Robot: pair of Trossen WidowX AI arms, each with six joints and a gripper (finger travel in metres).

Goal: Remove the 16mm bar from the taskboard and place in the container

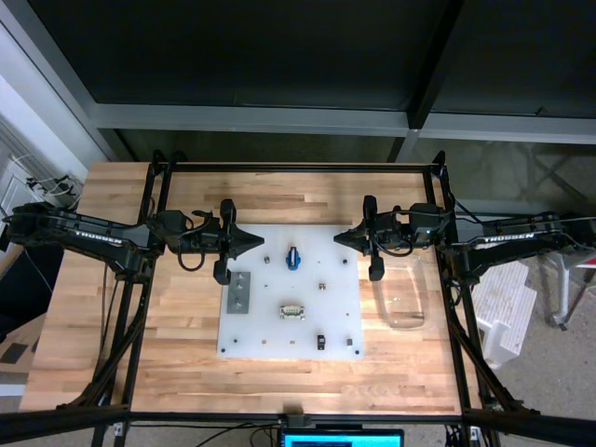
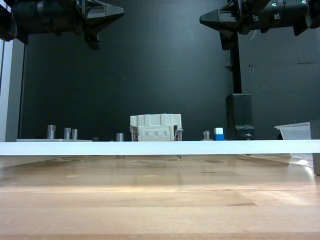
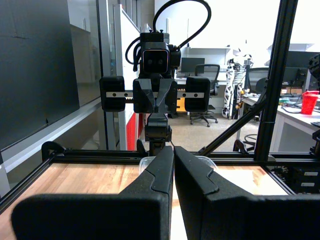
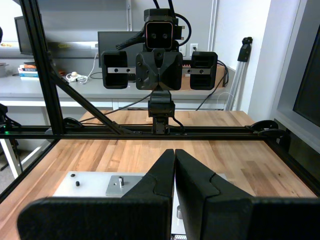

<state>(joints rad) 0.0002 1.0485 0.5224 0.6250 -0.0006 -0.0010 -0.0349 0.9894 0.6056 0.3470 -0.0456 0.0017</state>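
A light butcher-block wooden table top (image 1: 279, 377) lies inside a black metal bar frame (image 1: 298, 167). At its near edge sits a screen glowing blue (image 1: 341, 438). White sheets of paper (image 1: 507, 312) lie on the floor beyond the table's right side. The left wrist view shows a black office chair (image 3: 201, 107) and a red bucket (image 3: 310, 102) on a desk. The right wrist view shows a dark monitor (image 4: 107, 41) on a grey desk.

— What sort of place is this?

— A robotics lab. Two robot arms stand at 9 and 3 o'clock of a wooden worktop (image 1: 186, 372) caged in a black metal frame (image 1: 298, 168). The left pincer (image 1: 259, 244) and the right pincer (image 1: 339, 237) hang above a white test board (image 1: 307, 321).

— And around it?

— An office chair (image 3: 206, 71), a monitor (image 4: 117, 41) on a desk, a tripod (image 4: 244, 50), and a laptop screen (image 1: 340, 438) at 6 o'clock.
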